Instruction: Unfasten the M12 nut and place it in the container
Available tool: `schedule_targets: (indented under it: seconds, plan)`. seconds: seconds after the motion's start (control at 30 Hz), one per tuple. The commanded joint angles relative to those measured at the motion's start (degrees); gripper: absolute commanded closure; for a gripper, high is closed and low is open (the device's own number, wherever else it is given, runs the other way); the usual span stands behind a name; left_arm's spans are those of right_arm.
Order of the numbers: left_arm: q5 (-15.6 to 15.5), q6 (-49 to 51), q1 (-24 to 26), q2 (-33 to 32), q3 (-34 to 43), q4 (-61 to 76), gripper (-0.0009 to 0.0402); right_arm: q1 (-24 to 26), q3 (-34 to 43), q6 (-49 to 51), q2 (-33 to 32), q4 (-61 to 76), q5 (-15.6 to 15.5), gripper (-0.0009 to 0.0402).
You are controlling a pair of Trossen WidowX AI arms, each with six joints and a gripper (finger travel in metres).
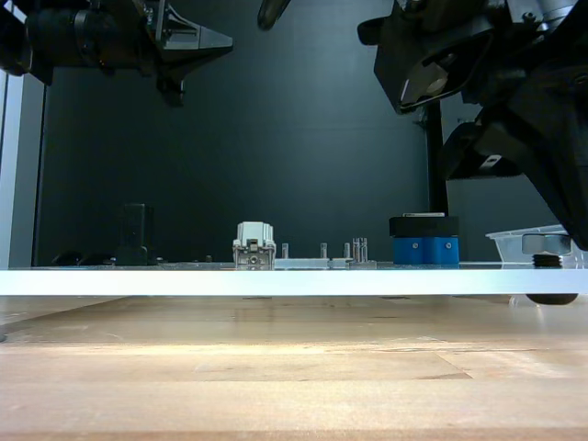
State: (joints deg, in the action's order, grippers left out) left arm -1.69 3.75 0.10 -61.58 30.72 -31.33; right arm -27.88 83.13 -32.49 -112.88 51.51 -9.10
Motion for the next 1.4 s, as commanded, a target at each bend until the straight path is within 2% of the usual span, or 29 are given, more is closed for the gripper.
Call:
schedule_targets:
  seconds: [0.03, 0.13, 0.17, 0.2, 0.33, 0.5, 0.6, 0.73, 0.93, 1.13, 1.27, 1.4]
  plan:
    - [0.00, 0.00, -0.02, -0.02, 0.00, 0.00, 0.0393, 0.02, 0.13, -0.33, 0.04, 2.34, 4.17, 0.0393]
    - [0.00, 0.00, -0.02, -0.02, 0.00, -0.02, 0.0393, -0.02, 1.92, -3.93, 0.07, 9.44, 16.39, 0.0393]
    - [0.00, 0.00, -0.02, -0.02, 0.00, -0.02, 0.0393, -0.02, 2.62, -4.87, 0.09, 11.28, 18.49, 0.0393]
    - [0.00, 0.00, -0.02, -0.02, 0.00, -0.02, 0.0393, 0.00, 3.10, -5.16, 0.22, 12.37, 19.12, 0.0393]
    - [0.00, 0.00, -0.02, -0.02, 0.00, 0.02, 0.0393, 0.02, 3.34, -6.34, 1.05, 12.72, 18.18, 0.0393]
    - [0.00, 0.00, 0.00, -0.02, 0.00, 0.02, 0.0393, 0.13, 3.43, -12.44, 2.29, 12.24, 12.22, 0.0393]
    - [0.00, 0.00, 0.00, -0.02, 0.00, -0.04, 0.0393, 0.17, 4.63, -16.85, 2.93, 12.07, 10.38, 0.0382]
    - [0.00, 0.00, 0.00, -0.02, 0.00, -0.02, 0.0393, 0.20, 7.43, -20.48, 2.95, 12.33, 10.47, 0.0333]
    - [0.00, 0.00, -0.02, -0.02, 0.00, -0.02, 0.0393, 0.24, 9.27, -25.24, 2.12, 12.76, 10.38, 0.0230]
    - [0.00, 0.00, -0.02, -0.02, 0.00, -0.02, 0.0393, 0.26, 12.63, -25.57, -1.40, 13.40, 8.83, 0.0148]
    - [0.00, 0.00, 0.00, -0.02, 0.00, 0.00, 0.0393, 0.28, 13.88, -25.57, -3.32, 14.03, 8.98, 0.0123]
    - [0.00, 0.00, 0.00, -0.02, 0.00, -0.02, 0.0393, 0.26, 13.86, -25.55, -5.44, 13.77, 8.90, 0.0122]
